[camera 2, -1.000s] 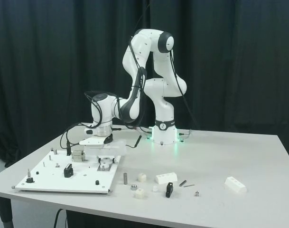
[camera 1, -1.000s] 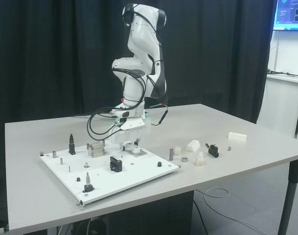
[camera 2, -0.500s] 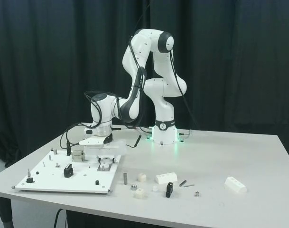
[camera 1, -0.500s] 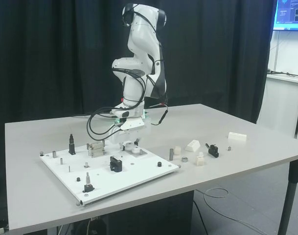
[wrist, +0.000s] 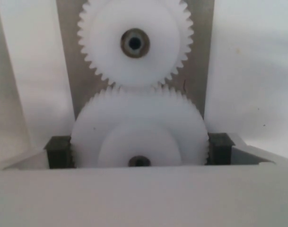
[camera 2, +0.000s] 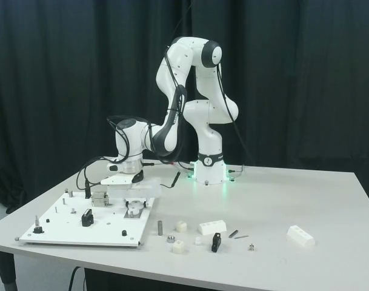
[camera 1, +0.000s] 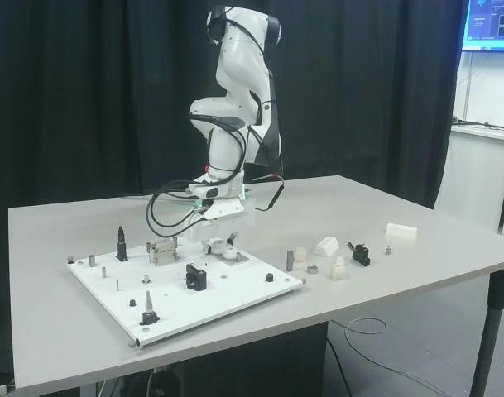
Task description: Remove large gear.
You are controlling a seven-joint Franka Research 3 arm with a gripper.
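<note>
the tool (wrist: pixel 139 153) grips the large gear (wrist: pixel 139 130) by its toothed rim, one black fingertip (wrist: pixel 57 151) on each side. the gear meshes with a smaller gear (wrist: pixel 135 42) on the grey plate (wrist: pixel 68 71), left of centre on the counter (camera 1: pixel 400 248).

The white arm (camera 1: pixel 235 107) and grey table (camera 1: pixel 417 248) are seen from well back by two room cameras: the first from the table's front corner with the white board (camera 1: pixel 235 294) nearest, the second (set square to the base) with the board (camera 2: pixel 69 233) at 8 o'clock. The board is shared by both. The wrist view is pressed close over two meshed gears (wrist: pixel 139 132).
</note>
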